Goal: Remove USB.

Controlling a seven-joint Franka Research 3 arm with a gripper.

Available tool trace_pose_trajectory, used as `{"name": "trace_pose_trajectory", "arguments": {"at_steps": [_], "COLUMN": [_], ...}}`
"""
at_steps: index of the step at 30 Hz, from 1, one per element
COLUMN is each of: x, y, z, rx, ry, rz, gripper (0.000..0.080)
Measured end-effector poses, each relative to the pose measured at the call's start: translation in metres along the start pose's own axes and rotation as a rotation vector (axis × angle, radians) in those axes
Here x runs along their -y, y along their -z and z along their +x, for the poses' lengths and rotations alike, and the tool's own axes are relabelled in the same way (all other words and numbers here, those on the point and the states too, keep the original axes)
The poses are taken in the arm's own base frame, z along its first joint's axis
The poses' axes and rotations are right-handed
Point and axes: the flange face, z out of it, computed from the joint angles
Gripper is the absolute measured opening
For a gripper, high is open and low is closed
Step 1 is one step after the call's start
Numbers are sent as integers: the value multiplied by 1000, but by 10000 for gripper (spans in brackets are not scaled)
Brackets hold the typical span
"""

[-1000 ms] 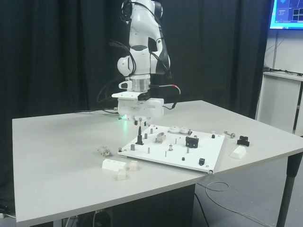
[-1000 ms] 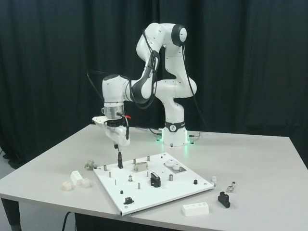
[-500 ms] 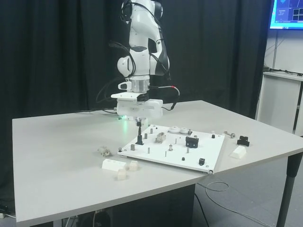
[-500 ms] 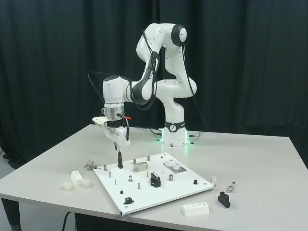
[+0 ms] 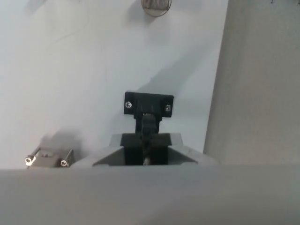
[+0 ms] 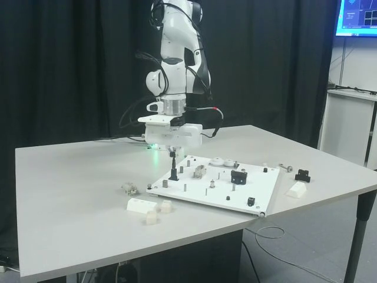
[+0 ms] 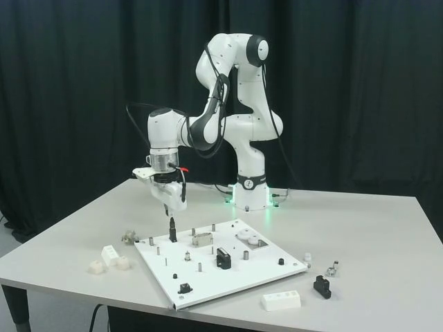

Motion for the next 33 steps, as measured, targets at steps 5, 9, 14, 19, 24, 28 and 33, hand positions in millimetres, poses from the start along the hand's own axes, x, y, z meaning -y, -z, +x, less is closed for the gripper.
{"name": "trace_pose_trajectory", "arguments": {"at_steps": [5, 9, 14, 19, 24, 28, 33], "x": [0, 0, 1, 1, -1, -3, -4], "y": [0, 1, 4, 13, 26, 34, 41], "z": [-1, -2, -2, -2, -3, -4, -5], "rx": [2, 4, 7, 12, 18, 17, 13], "ry": [1, 3, 4, 17, 31, 30, 34], "rz": [-1, -1, 5, 10, 2, -5, -9], "gripper": [30, 30, 27, 27, 27, 27, 27]}}
